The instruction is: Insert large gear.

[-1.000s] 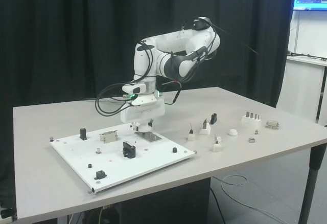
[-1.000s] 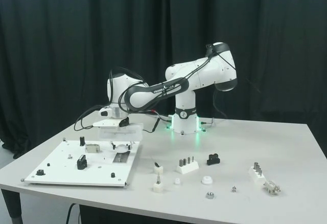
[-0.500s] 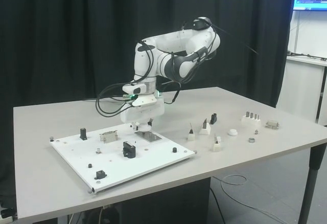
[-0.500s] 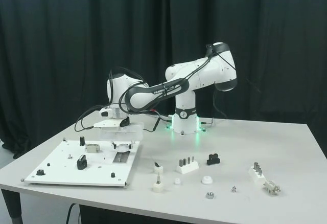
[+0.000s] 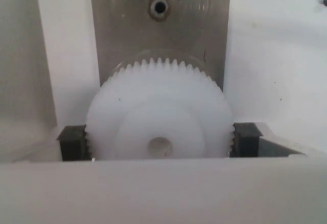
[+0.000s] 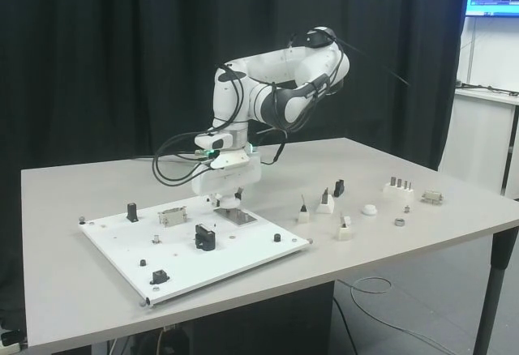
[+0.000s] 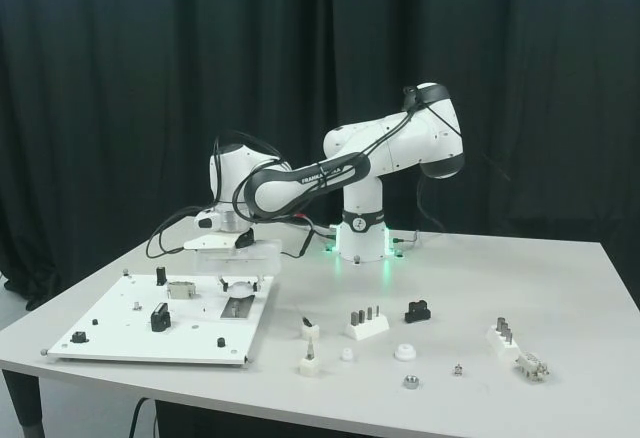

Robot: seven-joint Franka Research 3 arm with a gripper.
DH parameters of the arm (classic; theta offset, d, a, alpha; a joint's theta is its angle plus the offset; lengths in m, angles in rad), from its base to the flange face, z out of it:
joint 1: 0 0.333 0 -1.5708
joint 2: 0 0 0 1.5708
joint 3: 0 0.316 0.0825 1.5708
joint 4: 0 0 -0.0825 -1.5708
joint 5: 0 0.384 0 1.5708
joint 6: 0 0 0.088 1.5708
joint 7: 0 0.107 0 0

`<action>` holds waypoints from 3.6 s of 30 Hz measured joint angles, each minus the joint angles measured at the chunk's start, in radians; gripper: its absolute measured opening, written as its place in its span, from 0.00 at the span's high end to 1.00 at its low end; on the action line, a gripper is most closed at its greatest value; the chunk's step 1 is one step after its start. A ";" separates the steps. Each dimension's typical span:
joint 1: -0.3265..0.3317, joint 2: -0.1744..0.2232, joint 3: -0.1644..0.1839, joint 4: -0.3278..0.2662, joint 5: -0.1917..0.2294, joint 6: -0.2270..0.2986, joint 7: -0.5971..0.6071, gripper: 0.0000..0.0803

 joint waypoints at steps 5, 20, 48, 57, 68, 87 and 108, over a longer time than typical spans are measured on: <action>-0.003 0.000 0.001 0.000 0.005 0.002 -0.012 0.26; -0.008 0.001 0.009 0.000 0.011 0.003 -0.016 0.26; -0.009 0.002 -0.029 -0.001 -0.018 0.008 0.047 0.03; -0.025 0.002 -0.041 0.000 -0.025 0.025 0.080 0.00; -0.050 0.002 -0.036 0.007 -0.010 0.026 0.113 0.00; -0.082 0.002 -0.006 0.012 0.034 0.031 0.111 0.00; -0.100 0.002 0.008 0.023 0.048 0.031 0.071 0.00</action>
